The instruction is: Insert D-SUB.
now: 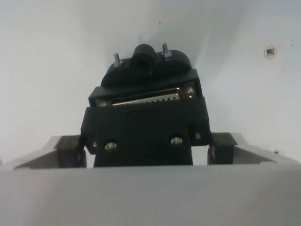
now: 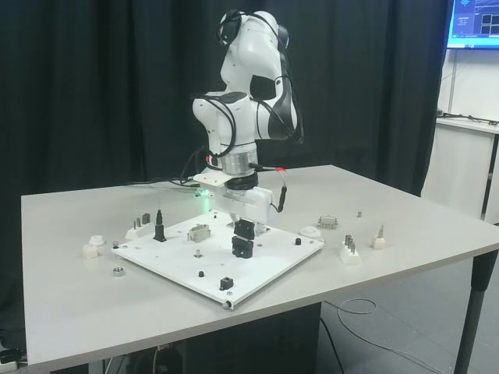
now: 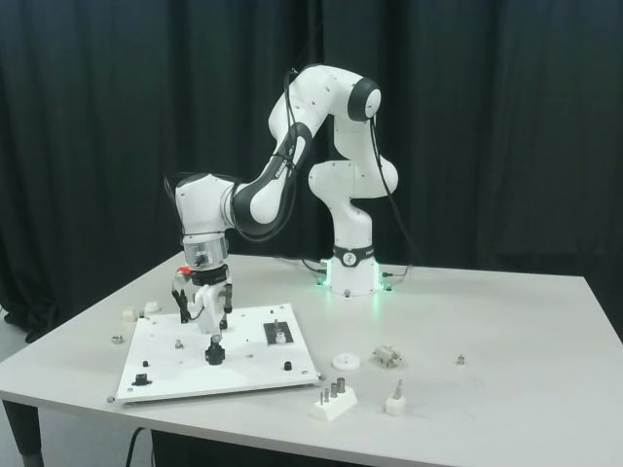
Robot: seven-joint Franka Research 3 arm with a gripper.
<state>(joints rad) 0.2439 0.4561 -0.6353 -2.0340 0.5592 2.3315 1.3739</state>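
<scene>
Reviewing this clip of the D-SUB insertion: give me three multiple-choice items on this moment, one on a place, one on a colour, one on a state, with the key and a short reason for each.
1. Where is the gripper?
A. Over the white board
B. Over the bare grey table beside the board
C. Raised high near the arm's base

2. What colour is the D-SUB connector?
A. White
B. Black
C. Green

3. What is the state of the D-SUB connector?
A. Lying loose on the table
B. Held between the fingers, above a black socket block
C. Resting in a white holder at the table's edge

Key:
1. A, both room views show the gripper low over the board.
2. B, the wrist view shows a black shell with a metal face.
3. B, the wrist view shows it clamped between the fingers, and the first room view shows it just above the block.
</scene>
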